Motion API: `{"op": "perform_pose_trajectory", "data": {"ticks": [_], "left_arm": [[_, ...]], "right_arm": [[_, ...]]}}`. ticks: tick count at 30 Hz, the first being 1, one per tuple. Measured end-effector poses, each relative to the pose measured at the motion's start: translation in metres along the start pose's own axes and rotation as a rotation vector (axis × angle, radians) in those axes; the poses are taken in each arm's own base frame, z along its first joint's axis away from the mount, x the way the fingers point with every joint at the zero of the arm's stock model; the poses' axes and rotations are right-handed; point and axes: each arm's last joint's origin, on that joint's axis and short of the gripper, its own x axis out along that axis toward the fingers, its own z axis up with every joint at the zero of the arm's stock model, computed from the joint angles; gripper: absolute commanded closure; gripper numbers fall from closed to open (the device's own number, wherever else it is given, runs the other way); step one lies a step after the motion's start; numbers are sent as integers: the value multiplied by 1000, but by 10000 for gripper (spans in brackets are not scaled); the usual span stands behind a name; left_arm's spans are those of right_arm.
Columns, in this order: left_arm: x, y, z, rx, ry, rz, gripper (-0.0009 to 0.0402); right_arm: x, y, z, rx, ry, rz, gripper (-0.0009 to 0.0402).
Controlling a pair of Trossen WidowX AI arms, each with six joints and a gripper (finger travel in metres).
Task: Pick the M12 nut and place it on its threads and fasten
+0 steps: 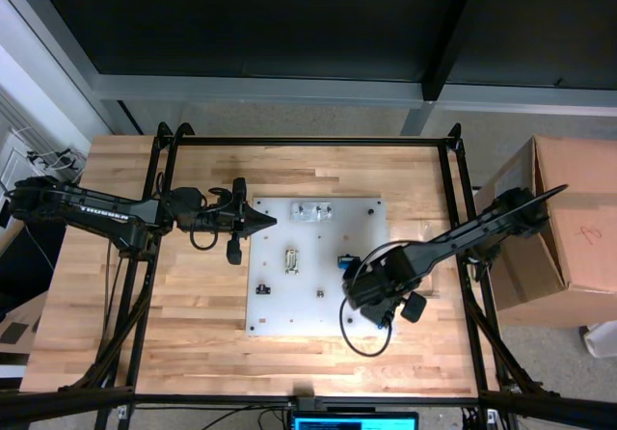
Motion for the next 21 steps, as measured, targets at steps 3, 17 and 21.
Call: {"op": "perform_pose_trajectory", "data": {"ticks": [3,17,21], "left_arm": [[0,0,0,0,0,0,393],[0,0,0,0,1,0,393],[0,0,0,0,0,0,393]], "right_arm": [[4,-3,15,-155,0,0,377],[22,-32,61,-421,85,-59,378],[26,-36,66,-467,97,-56,378]]}}
